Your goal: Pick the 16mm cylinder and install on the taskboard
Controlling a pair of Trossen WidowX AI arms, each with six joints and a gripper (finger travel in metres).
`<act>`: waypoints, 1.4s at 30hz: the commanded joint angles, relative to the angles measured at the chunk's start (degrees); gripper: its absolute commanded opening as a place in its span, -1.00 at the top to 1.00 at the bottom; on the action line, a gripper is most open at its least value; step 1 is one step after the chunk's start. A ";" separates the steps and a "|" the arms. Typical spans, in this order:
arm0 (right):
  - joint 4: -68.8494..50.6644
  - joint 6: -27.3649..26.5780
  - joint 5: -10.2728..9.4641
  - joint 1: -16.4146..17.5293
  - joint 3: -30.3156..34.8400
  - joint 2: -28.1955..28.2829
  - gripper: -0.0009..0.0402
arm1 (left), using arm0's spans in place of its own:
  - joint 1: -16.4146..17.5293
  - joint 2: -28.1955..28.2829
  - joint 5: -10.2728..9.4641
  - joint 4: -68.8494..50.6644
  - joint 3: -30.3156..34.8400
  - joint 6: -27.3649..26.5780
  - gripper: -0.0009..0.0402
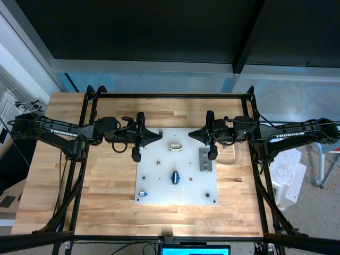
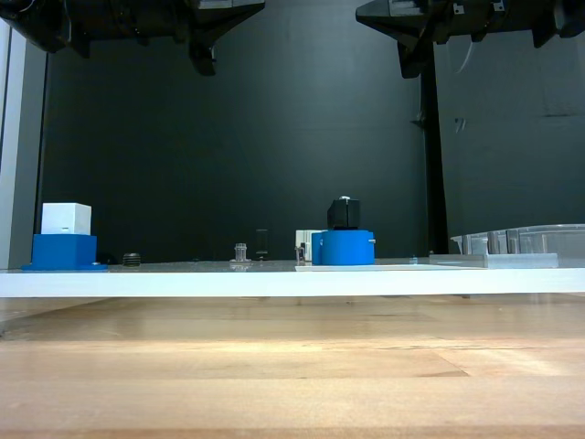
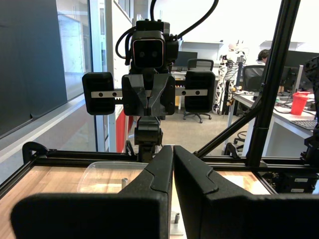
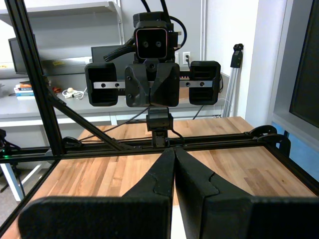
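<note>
The taskboard (image 1: 159, 183) lies flat in the middle of the table. On it are a grey metal block (image 1: 205, 158), a blue fitting (image 1: 174, 177) and a small connector (image 1: 175, 147). My left gripper (image 1: 158, 135) hovers shut over the board's far left corner, and its fingers meet in the left wrist view (image 3: 173, 149). Opposite it, my right gripper (image 1: 192, 134) is also shut, above the board's far right part (image 4: 174, 150). A small grey upright peg (image 3: 124, 182) stands in a clear tray (image 3: 107, 172). I cannot tell whether the peg is the 16mm cylinder.
The clear tray (image 1: 229, 154) sits on the wood just right of the board. A blue base with a white cube (image 2: 64, 240) stands at the board's near left corner. A black frame (image 1: 170, 96) runs around the table.
</note>
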 commanded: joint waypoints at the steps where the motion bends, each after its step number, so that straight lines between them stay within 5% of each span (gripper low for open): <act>1: 0.04 -0.02 0.02 -0.02 0.02 0.00 0.96 | 0.02 0.02 -3.72 -4.04 0.00 0.02 0.95; 19: -0.94 1.62 -0.02 0.09 0.59 -0.11 0.96 | 0.02 0.02 -3.72 -4.09 0.00 0.02 0.95; 42: -54.12 3.10 0.02 1.03 17.07 0.00 0.96 | 0.02 0.02 -3.72 -4.09 0.00 0.02 0.95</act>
